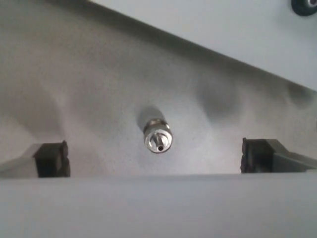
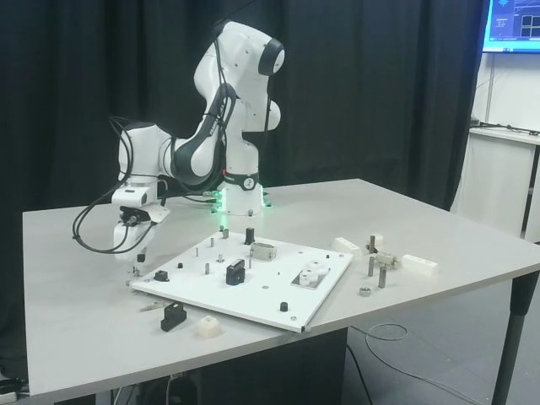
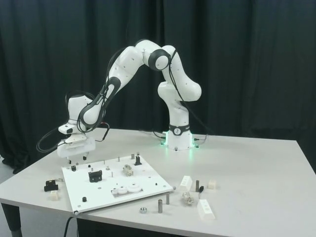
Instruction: Remove square peg 2.
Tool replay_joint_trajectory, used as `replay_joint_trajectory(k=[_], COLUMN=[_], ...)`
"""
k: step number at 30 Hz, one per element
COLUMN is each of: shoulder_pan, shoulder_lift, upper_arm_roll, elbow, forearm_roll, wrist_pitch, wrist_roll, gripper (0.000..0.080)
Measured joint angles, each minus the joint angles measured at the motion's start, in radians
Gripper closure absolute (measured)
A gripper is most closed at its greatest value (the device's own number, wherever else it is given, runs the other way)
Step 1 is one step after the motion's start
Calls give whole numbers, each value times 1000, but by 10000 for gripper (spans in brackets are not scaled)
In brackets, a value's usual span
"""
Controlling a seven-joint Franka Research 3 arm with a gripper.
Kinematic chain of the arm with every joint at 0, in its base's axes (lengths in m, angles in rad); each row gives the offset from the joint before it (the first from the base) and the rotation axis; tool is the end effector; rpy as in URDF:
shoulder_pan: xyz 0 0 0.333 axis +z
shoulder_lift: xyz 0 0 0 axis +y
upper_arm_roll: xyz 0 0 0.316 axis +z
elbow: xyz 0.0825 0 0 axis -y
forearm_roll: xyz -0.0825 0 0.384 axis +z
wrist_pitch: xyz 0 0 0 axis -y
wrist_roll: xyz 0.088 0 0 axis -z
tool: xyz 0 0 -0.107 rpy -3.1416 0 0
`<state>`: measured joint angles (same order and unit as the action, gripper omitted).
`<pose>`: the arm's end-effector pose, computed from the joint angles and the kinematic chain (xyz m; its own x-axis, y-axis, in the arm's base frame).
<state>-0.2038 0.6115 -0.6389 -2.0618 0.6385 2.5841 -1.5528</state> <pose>0.3882 -0.4471 0.1932 0.9619 0.2722 0.0277 0.2684 -0.9584 0.0973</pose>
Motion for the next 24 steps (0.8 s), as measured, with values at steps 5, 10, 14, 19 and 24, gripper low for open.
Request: replay_joint_trajectory(k=[5,10,14,19,24], shoulder_pan=[0,0,0,0,0], shoulder_lift=[-2,-5,-6,-8,-15], upper_arm_roll=[-3,-7,-12,-18,-22], elbow=[7,12,20,31,38], forearm_roll=[0,0,0,0,0], wrist_pitch=[-5,-16,-28,-42,-53], wrist_roll=[0,0,0,1,1], gripper=[155,11,11,3,3])
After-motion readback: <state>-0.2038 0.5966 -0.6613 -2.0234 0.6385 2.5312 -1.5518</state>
